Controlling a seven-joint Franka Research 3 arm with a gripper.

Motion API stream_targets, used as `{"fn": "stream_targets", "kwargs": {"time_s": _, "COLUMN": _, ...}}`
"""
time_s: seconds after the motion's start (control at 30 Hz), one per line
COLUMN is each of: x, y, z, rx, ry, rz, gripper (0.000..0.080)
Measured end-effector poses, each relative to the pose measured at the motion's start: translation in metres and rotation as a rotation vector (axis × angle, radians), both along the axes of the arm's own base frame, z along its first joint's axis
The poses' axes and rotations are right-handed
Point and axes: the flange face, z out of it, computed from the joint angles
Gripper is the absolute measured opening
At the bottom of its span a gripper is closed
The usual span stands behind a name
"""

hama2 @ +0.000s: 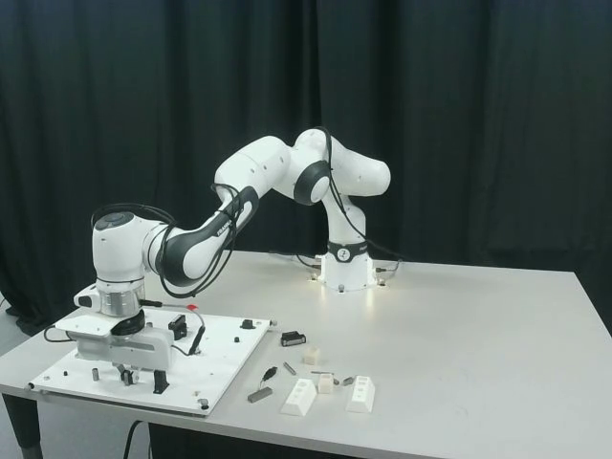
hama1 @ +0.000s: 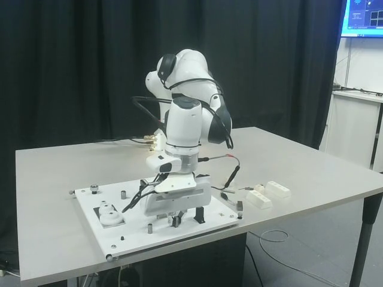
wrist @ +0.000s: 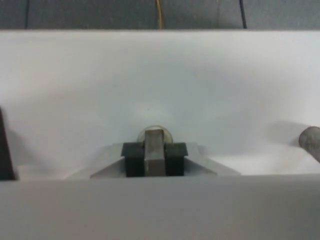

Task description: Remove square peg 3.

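Gripping square peg 3 (wrist: 154, 150) on the white board (hama1: 119, 236).
The fingers (wrist: 132, 159) look clamped on the peg, low on the board; next, maybe a straight lift.

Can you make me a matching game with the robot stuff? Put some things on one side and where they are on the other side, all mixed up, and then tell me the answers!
Things:
1. square peg
2. end effector
3. white board
4. white blocks

Places:
A. lying on the grey table, off the board
B. flat on the table, under the arm's wrist
C. between the two black fingertips
D. low over the board, closed on the peg

Pairs: 1-C, 2-D, 3-B, 4-A
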Motion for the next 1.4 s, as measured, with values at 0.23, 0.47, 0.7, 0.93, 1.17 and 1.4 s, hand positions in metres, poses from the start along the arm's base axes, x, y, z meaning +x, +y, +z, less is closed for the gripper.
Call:
{"fn": "stream_targets", "kwargs": {"time_s": 0.23, "x": 0.0001, "y": -0.0003, "z": 0.0004, "rx": 0.0, "ry": 0.002, "rz": 0.035, "gripper": 0.0075}}
{"fn": "stream_targets", "kwargs": {"time_s": 0.47, "x": 0.0001, "y": -0.0004, "z": 0.0004, "rx": 0.0, "ry": 0.002, "rz": 0.041, "gripper": 0.0075}}
{"fn": "stream_targets", "kwargs": {"time_s": 0.7, "x": 0.0001, "y": -0.0004, "z": 0.0005, "rx": 0.0, "ry": 0.002, "rz": 0.037, "gripper": 0.0075}}
{"fn": "stream_targets", "kwargs": {"time_s": 0.93, "x": 0.0002, "y": -0.0002, "z": 0.0012, "rx": 0.0, "ry": 0.0, "rz": 0.011, "gripper": 0.0075}}
{"fn": "stream_targets", "kwargs": {"time_s": 1.17, "x": 0.0001, "y": 0.0, "z": 0.0013, "rx": 0.0, "ry": -0.001, "rz": -0.011, "gripper": 0.0075}}
{"fn": "stream_targets", "kwargs": {"time_s": 1.4, "x": 0.0002, "y": 0.0001, "z": 0.0013, "rx": 0.0, "ry": 0.0, "rz": -0.001, "gripper": 0.0075}}
